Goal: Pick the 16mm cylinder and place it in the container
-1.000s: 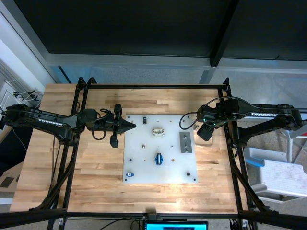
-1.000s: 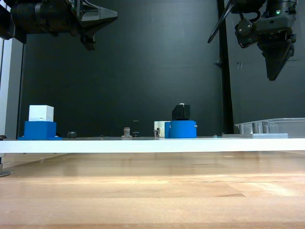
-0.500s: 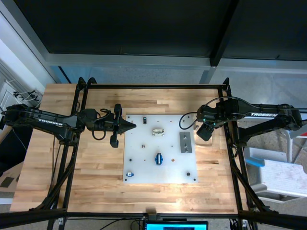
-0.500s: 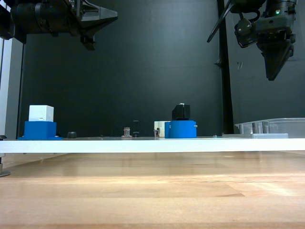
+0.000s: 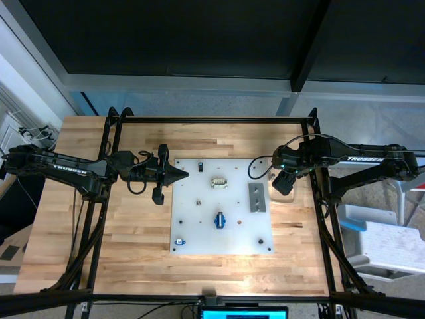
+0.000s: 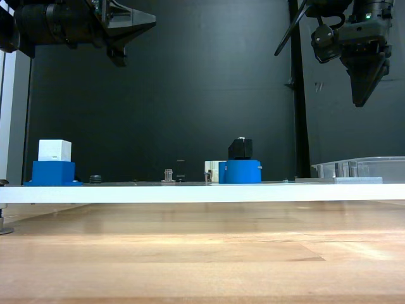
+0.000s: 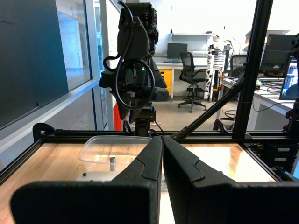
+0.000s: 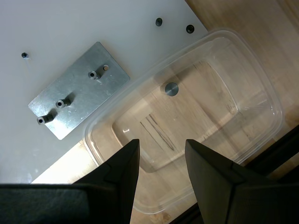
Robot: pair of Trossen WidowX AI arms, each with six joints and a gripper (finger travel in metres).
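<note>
Cylinder in faint container; right pincer spread above; left pincer closed, over board.

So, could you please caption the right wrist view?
Right end effector, open, above the container holding the 16mm cylinder; left end effector shut over board's left edge.

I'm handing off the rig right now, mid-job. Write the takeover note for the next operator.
Left tool: shut, empty, high over the left edge of the board.
Right tool: open, empty, high over the container.
16mm cylinder: standing inside the container, touching neither tool. The container sits beside the board's right edge.
Done: pick and place, by the look of it.
Left: probably only parking the right arm.
</note>
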